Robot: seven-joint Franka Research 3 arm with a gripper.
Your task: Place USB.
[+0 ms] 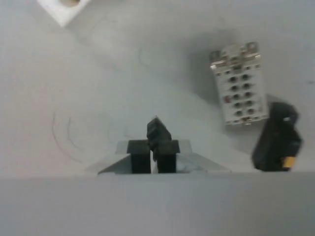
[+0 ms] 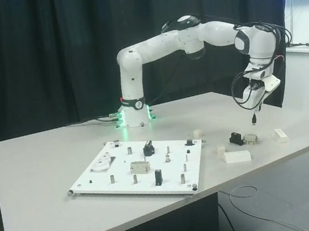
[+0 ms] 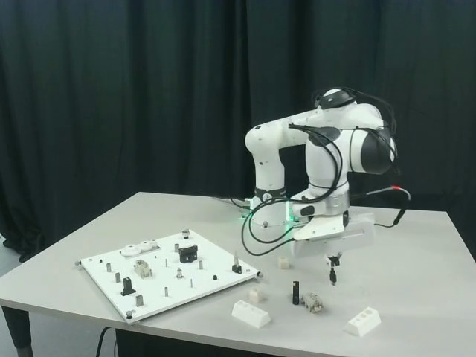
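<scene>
Claw (image 1: 153, 156) clamped on what looks like a small black plug (image 1: 157, 132) above the grey worktop (image 1: 98, 98); with so thin a hold, it may twist or slip before reaching the white board (image 2: 145, 171).

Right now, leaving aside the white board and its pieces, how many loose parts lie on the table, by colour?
White: 4 (two small cubes, two longer blocks)
Black: 1 (black part)
Grey: 1 (connector)
Total: 6
Not counted: the USB held in the gripper.

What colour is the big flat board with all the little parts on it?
White. The board shows best in the first room view.
</scene>
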